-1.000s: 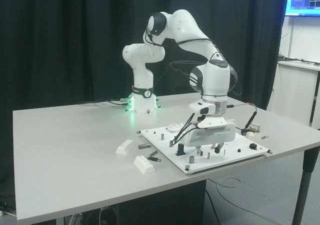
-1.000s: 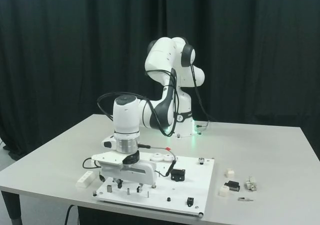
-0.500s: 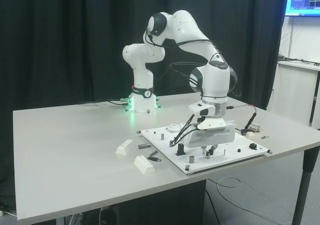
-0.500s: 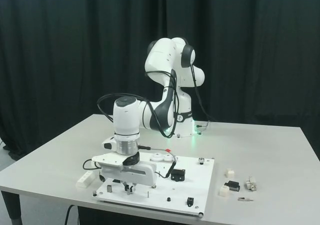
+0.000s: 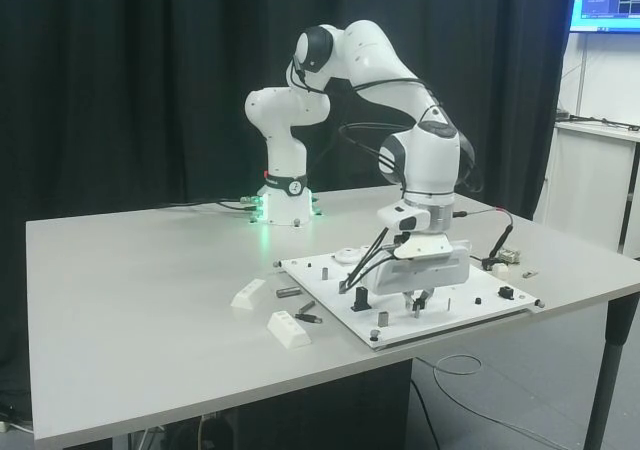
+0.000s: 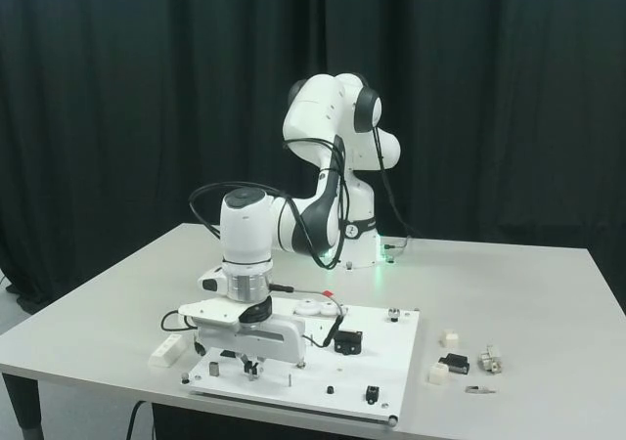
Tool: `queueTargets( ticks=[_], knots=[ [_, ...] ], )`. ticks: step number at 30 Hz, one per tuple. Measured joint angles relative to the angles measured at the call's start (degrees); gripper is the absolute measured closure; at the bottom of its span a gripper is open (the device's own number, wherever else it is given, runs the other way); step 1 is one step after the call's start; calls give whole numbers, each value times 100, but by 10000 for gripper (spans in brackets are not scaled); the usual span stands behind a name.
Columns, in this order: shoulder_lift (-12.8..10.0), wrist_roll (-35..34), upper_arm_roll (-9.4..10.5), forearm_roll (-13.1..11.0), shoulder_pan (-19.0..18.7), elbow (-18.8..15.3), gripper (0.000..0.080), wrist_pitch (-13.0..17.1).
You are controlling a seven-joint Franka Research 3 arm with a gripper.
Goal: Remove round peg 2.
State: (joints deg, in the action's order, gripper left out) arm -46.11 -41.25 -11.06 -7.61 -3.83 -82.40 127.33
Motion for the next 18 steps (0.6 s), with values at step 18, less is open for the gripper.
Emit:
queueTargets(
  ticks=[18],
  knots=[
    [18, -52, -185, 41, 1, 851, 732, -1451]
  ],
)
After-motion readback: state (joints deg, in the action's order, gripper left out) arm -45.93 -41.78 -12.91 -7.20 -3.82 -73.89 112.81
